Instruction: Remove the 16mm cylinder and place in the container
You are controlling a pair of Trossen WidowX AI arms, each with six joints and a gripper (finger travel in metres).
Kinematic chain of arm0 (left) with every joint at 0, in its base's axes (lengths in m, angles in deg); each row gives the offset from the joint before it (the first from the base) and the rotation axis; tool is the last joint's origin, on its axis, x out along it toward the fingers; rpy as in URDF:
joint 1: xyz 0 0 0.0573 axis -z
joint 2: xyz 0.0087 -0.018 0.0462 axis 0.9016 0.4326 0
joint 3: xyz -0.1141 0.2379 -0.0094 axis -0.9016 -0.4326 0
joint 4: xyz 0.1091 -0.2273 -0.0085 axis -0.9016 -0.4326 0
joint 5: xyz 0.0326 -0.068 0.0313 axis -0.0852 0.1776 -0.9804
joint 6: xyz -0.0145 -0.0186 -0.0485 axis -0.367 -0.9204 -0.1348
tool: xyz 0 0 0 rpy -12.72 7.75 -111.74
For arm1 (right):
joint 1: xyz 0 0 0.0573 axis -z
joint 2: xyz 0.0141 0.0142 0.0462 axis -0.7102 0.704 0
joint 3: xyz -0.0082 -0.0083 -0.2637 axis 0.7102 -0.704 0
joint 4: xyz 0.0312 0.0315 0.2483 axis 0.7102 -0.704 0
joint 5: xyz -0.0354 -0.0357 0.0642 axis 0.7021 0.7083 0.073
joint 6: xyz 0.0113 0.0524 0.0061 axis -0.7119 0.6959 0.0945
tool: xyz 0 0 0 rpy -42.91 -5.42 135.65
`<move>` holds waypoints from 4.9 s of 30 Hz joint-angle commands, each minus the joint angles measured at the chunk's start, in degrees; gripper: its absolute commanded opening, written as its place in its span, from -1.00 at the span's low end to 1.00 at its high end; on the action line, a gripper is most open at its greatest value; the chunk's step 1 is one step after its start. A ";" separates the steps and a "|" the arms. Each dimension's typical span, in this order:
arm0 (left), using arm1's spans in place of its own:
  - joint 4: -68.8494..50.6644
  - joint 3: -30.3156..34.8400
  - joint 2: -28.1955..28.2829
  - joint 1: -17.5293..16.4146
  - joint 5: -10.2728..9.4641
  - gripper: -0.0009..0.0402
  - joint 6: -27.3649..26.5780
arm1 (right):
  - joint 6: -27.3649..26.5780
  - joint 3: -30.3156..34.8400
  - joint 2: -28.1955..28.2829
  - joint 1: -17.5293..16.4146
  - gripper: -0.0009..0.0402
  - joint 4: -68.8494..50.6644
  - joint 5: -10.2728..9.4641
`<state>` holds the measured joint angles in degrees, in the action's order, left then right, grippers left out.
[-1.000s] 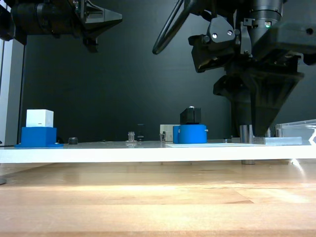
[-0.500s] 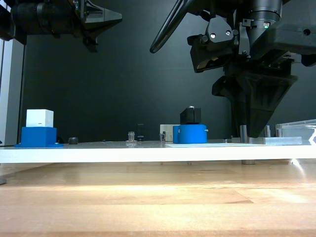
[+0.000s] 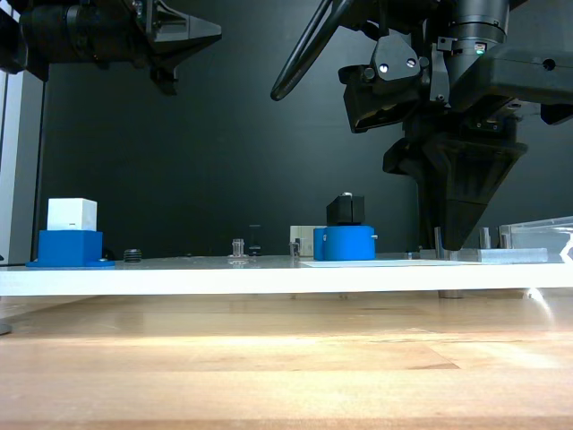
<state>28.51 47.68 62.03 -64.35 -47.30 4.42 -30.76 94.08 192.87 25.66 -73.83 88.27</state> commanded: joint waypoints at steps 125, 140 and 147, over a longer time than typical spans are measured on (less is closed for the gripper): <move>0.00 0.00 0.02 0.00 0.02 -0.96 0.00 | 26.43 -33.14 -41.75 -13.55 -0.94 -13.18 -0.31; 0.00 0.00 0.02 -0.02 0.02 -0.96 0.00 | 29.16 -38.82 -43.17 -15.34 -0.94 -13.05 -0.85; -0.02 0.00 0.02 0.00 0.02 -0.96 0.00 | 30.01 -39.69 -43.17 -15.72 -0.94 -12.90 -0.79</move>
<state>28.51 47.68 62.05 -64.35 -47.28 4.42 -0.73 54.67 149.55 9.96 -86.73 87.39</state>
